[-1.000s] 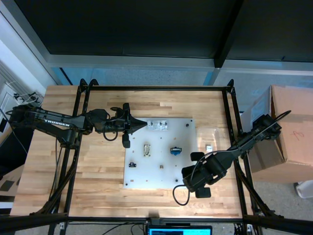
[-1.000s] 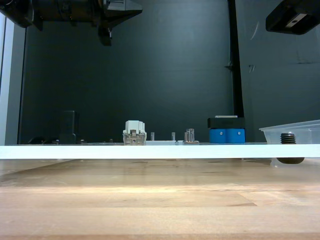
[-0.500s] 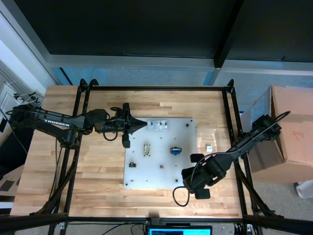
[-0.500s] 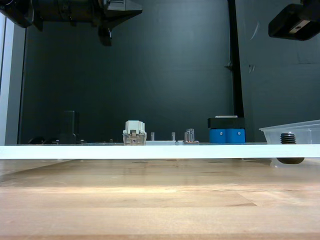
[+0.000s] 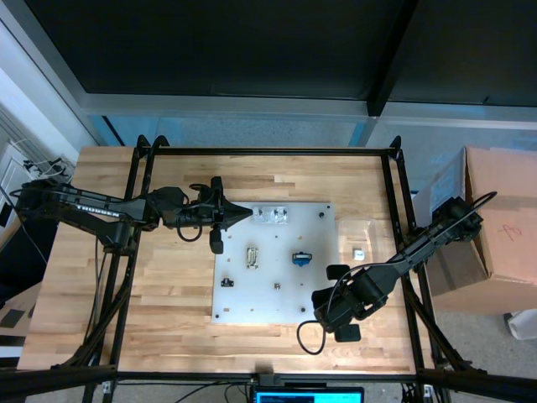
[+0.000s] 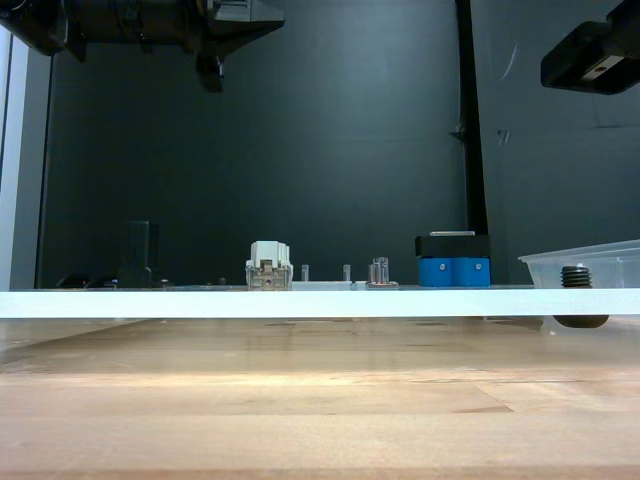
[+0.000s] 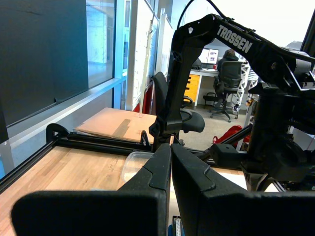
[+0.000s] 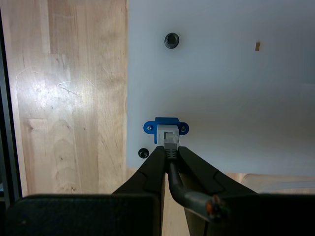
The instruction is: Pick the RJ45 connector and install on the taskboard
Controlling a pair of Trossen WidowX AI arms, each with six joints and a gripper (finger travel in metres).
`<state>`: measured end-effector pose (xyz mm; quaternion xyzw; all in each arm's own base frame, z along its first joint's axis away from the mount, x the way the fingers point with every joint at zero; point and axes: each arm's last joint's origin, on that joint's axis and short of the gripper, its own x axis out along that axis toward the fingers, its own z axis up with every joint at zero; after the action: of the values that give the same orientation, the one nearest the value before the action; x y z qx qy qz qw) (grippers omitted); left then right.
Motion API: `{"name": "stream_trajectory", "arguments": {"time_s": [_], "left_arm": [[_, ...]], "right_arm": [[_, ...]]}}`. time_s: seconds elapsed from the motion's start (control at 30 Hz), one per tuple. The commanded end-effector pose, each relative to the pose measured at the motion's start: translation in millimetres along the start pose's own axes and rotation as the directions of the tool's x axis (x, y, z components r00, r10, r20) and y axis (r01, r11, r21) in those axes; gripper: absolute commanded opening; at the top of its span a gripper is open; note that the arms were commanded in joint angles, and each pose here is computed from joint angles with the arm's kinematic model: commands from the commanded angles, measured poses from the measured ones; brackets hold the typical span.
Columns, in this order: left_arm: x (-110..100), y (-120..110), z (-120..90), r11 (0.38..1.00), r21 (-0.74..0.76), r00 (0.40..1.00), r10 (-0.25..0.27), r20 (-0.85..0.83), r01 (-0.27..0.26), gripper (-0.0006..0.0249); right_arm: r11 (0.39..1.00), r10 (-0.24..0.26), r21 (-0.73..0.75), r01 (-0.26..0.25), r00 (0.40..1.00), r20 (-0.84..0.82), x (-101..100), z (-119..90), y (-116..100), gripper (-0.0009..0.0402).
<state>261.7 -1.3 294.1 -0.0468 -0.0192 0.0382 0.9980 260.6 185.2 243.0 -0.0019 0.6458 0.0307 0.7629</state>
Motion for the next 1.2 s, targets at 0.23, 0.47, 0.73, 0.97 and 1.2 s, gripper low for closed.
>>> {"name": "stream_trajectory", "arguments": {"time_s": [0.23,0.47,0.73,0.97,1.2], "left_arm": [[0,0,0,1.000,0.000,1.000,0.000,0.001,0.000,0.0000],[0,0,0,1.000,0.000,1.000,0.000,0.000,0.000,0.0000],[0,0,0,1.000,0.000,1.000,0.000,0.001,0.000,0.0000],[0,0,0,1.000,0.000,1.000,0.000,0.001,0.000,0.0000],[0,0,0,1.000,0.000,1.000,0.000,0.001,0.000,0.0000]], "right_arm": [[1.000,-0.001,-0.004,0.001,1.000,-0.001,0,-1,1,0.0000],[1.000,-0.001,-0.007,0.001,1.000,-0.001,1,-1,1,0.0000],[1.000,0.004,-0.007,-0.004,1.000,0.007,5,-2,1,0.0000],[1.000,0.001,-0.007,-0.001,1.000,0.004,6,-2,1,0.0000],[1.000,-0.004,-0.006,0.004,1.000,-0.006,11,-5,0,0.0000]]}}
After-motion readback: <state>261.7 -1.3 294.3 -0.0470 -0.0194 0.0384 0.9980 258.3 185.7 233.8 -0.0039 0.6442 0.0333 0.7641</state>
